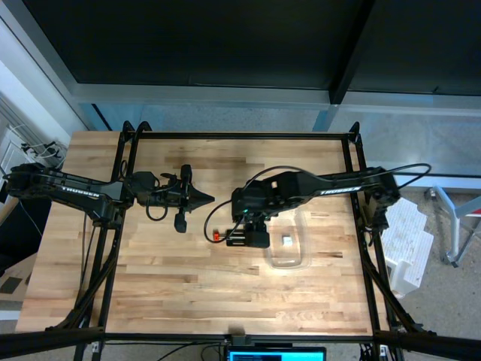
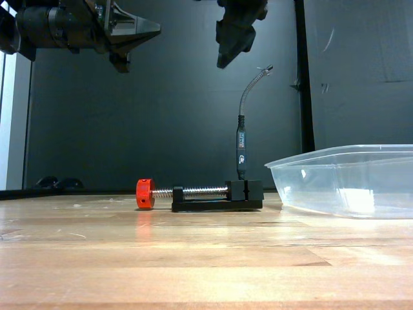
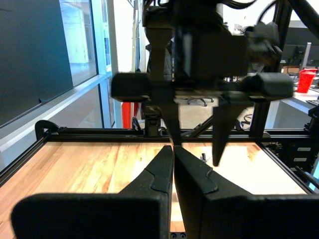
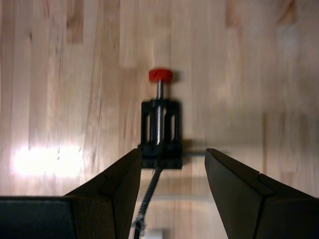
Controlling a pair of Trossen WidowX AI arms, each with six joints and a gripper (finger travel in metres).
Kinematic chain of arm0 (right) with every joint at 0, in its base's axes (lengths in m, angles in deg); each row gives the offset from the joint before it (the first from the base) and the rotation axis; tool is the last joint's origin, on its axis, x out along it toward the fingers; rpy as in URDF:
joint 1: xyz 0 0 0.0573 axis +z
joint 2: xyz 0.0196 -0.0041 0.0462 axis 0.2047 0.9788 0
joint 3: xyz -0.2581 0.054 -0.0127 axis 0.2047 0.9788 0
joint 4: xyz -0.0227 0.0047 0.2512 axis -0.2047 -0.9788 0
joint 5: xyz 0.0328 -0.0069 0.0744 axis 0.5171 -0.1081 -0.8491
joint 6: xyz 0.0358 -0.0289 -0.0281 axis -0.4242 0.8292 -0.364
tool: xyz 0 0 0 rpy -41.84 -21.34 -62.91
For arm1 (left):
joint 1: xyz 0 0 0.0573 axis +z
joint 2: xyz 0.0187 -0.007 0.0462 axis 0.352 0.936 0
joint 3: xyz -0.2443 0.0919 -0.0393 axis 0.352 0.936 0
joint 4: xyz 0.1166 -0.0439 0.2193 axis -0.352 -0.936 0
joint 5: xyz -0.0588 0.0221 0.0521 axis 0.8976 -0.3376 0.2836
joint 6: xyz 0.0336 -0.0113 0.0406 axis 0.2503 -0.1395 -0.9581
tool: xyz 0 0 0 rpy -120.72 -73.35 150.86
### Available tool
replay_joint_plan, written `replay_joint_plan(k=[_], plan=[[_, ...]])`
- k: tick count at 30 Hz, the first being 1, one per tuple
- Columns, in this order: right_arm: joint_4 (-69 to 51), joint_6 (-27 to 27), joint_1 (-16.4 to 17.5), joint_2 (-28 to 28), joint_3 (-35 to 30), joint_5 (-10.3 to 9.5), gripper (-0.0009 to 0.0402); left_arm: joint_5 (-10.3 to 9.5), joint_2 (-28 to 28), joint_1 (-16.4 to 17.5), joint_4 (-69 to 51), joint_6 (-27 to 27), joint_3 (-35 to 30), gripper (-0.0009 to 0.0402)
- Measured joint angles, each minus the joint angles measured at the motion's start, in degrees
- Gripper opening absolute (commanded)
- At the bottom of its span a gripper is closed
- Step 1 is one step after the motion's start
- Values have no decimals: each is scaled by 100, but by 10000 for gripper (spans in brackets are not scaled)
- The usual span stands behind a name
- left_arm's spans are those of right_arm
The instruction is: Pick the USB-C connector and install on taskboard
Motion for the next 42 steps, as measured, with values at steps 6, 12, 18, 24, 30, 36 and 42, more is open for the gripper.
replay_joint_plan(k=[6, 12, 18, 24, 30, 36, 42], plan=[[1207, 282, -151, -892, 1217, -13, 172, -2, 0, 0, 2, -2, -2, 0], [2671, 529, -234, -1770, 2430, -17, 133, 0, 0, 0, 2, 0, -2, 0], [4079, 498, -332, -2529, 3512, 181, 69, 0, 0, 0, 2, -2, 0, 0], [5351, 551, -352, -3101, 4461, 251, -1, 0, 0, 0, 2, -2, 0, 0], [6470, 584, -385, -3600, 5324, 203, -2, 0, 0, 0, 0, 0, 0, 0], [7770, 584, -463, -3941, 6124, 70, 0, 0, 0, 0, 0, -2, 0, 0], [8946, 562, -514, -3995, 6730, 83, 0, 0, 0, 0, 0, -2, 0, 0]])
